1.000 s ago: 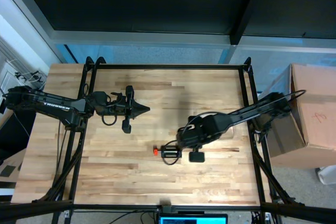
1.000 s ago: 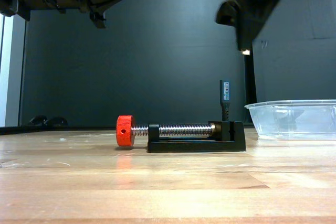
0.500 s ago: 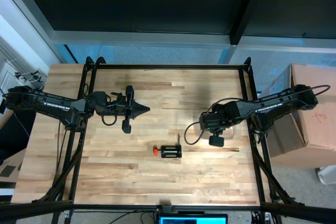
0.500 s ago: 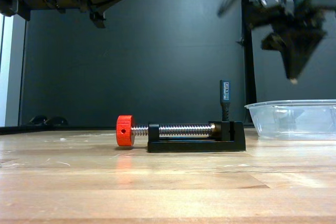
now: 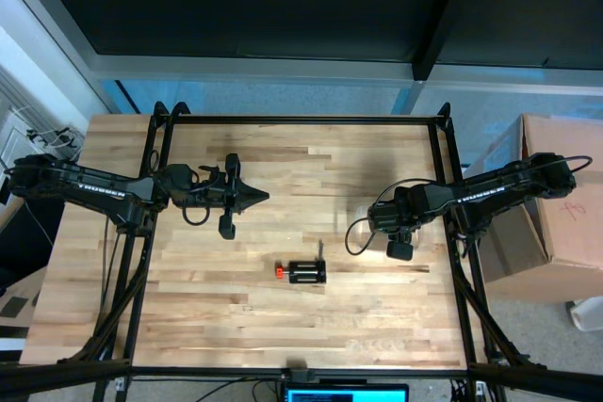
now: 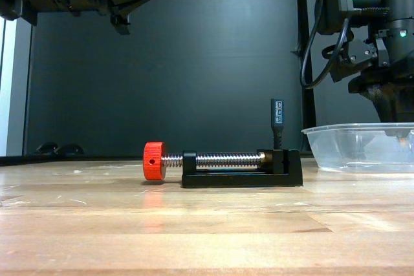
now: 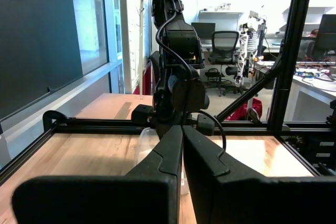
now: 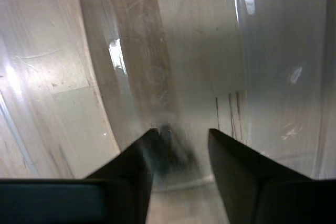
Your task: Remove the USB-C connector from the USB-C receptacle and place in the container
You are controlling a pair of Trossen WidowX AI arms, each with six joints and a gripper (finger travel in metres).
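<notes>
The left gripper (image 5: pixel 256 197) hangs level over the worktop (image 5: pixel 377 327), jaws pressed together. The right gripper (image 8: pixel 181 132) points down into the container (image 6: pixel 343 150), jaws apart, the USB-C connector (image 8: pixel 169 151) blurred between them.

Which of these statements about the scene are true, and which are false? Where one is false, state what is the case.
1. The left claw is shut. True.
2. The right claw hangs directly above the vise. False: it reaches down into the clear container, to the vise's right.
3. In the low view, the red knob is at the vise's left end. True.
4. The right claw's fingers are pressed together. False: they stand apart, with a blurred dark thing between them. Whether that is the USB-C connector cannot be told.
5. A black part stands upright at the vise's right end. True.
</notes>
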